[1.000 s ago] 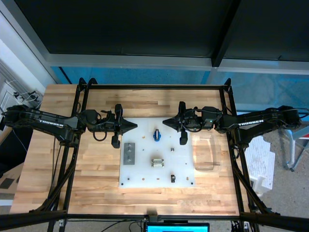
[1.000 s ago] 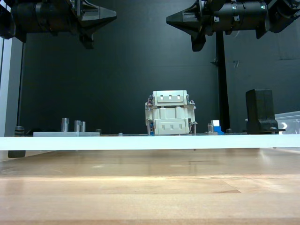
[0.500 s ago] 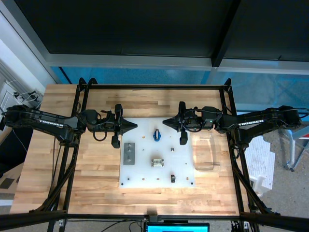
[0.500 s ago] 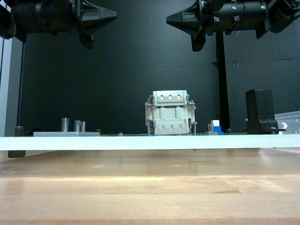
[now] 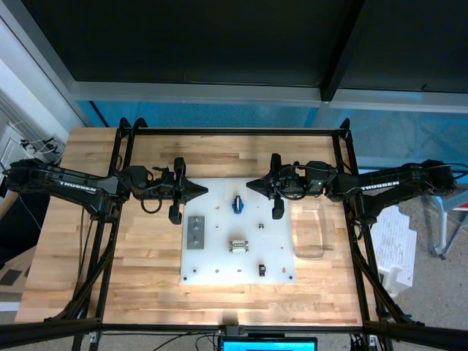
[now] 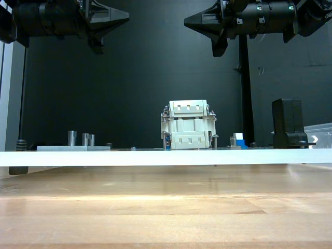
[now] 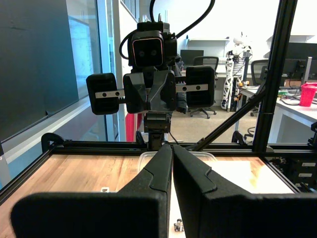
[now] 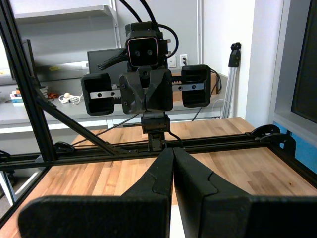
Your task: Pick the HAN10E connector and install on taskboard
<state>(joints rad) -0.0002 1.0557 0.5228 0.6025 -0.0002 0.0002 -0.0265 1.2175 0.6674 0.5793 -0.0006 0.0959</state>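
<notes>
HAN10E connector (image 5: 238,246) on taskboard (image 5: 212,267), near centre, long axis 3–9 o'clock | left gripper (image 5: 202,190) jaws pressed together, connector toward 5 o'clock | right gripper (image 5: 252,185) jaws likewise closed, connector toward 6–7 o'clock, probably marginally nearer | both hovering high above board

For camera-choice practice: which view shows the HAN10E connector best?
Low view: HAN10E connector large, side-on. High view shows it tiny; wrist views lack it. Left end effector and right end effector hover shut overhead.
</notes>
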